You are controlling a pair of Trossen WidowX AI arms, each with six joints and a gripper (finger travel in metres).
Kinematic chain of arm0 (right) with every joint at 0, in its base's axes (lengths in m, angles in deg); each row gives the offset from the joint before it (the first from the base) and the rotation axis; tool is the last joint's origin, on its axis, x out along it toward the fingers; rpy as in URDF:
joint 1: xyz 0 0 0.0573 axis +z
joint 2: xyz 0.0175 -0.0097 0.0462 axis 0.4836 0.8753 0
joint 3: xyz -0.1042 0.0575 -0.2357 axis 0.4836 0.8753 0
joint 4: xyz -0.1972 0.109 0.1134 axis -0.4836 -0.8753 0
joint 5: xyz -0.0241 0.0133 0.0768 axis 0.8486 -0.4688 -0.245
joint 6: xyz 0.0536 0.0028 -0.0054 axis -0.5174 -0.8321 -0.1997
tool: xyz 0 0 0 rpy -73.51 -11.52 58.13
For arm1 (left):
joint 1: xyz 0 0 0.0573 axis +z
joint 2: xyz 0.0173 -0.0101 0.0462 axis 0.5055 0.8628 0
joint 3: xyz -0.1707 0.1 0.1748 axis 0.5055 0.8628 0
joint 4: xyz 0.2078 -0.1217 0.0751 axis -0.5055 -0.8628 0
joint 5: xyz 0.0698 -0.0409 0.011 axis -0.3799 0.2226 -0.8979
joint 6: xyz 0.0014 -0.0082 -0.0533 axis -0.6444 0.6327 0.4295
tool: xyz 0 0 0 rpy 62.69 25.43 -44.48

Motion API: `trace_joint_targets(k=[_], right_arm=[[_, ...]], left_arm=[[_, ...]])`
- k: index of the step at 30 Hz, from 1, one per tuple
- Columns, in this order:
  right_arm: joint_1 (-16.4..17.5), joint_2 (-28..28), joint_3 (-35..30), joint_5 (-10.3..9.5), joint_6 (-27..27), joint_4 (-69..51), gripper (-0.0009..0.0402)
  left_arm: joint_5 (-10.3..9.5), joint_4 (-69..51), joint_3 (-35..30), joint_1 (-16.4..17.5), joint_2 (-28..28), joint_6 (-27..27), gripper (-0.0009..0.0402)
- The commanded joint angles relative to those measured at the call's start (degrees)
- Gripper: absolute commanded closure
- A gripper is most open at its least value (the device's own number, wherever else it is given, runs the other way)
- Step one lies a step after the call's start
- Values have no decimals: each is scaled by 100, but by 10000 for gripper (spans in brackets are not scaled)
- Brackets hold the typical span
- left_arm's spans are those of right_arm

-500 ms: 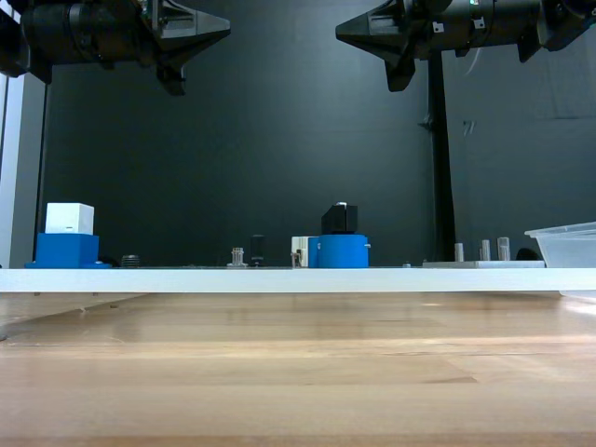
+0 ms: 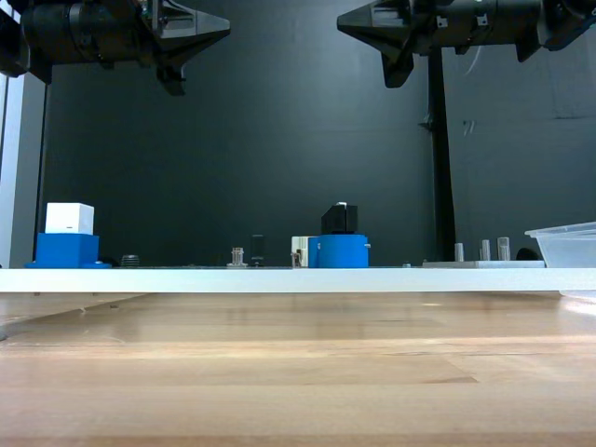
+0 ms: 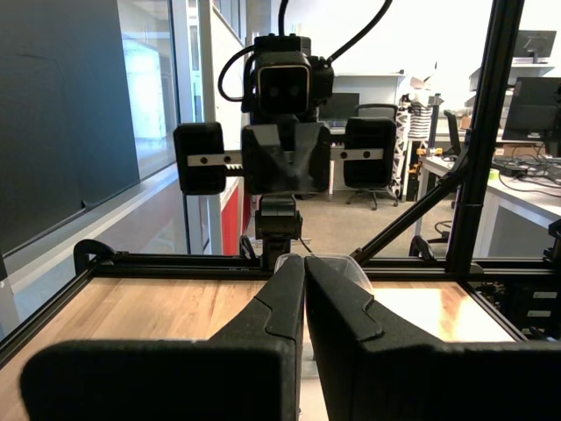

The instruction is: Pick the 16mm cylinder and place it in the taskboard

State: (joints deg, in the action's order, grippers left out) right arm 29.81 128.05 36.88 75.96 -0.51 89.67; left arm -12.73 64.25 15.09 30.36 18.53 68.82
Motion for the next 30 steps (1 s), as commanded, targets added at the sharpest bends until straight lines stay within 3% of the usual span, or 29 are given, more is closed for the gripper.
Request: trace_joint_targets(k=[1,8,15,30], right_arm=[[2,-85,-39,-44,-2,-369,393],[15,-149,-837,107,-15,-2459,393],[39,-144,-1486,105,9,-4439,393],[87,-146,-1932,114,-579,-7138,393]], left_arm=[[0,0,-2,2,0,-2,393],[2,0,-2,2,0,-2,393],[2,0,-2,2,0,-2,393],[0,0,-2,2,0,-2,393]])
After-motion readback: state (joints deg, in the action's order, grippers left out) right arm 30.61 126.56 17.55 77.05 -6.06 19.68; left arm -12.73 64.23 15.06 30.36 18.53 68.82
